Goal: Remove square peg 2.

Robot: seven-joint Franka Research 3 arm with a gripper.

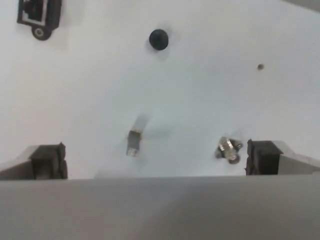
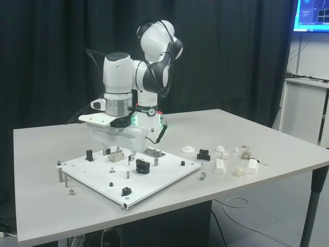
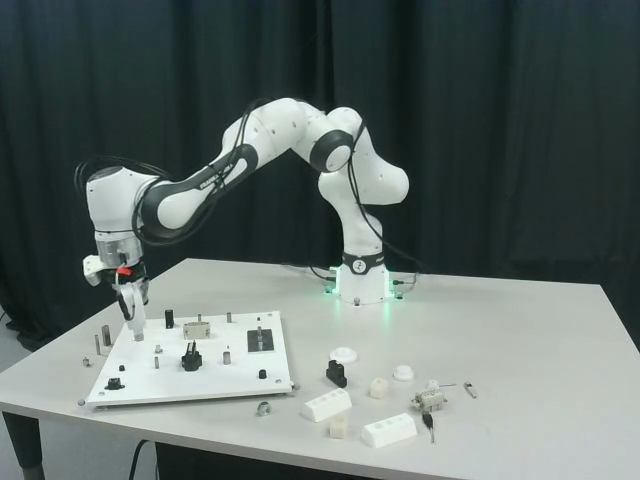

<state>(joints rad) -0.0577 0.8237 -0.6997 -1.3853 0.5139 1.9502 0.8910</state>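
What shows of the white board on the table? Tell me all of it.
The white board is a flat square plate lying level on the grey table, raised on small feet at its corners. Black fittings and upright metal pegs stand on it. The open pincer hangs above it near one corner.

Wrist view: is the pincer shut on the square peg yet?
No. The pincer is open, its fingers wide apart, and the square peg stands untouched between them on the white board.
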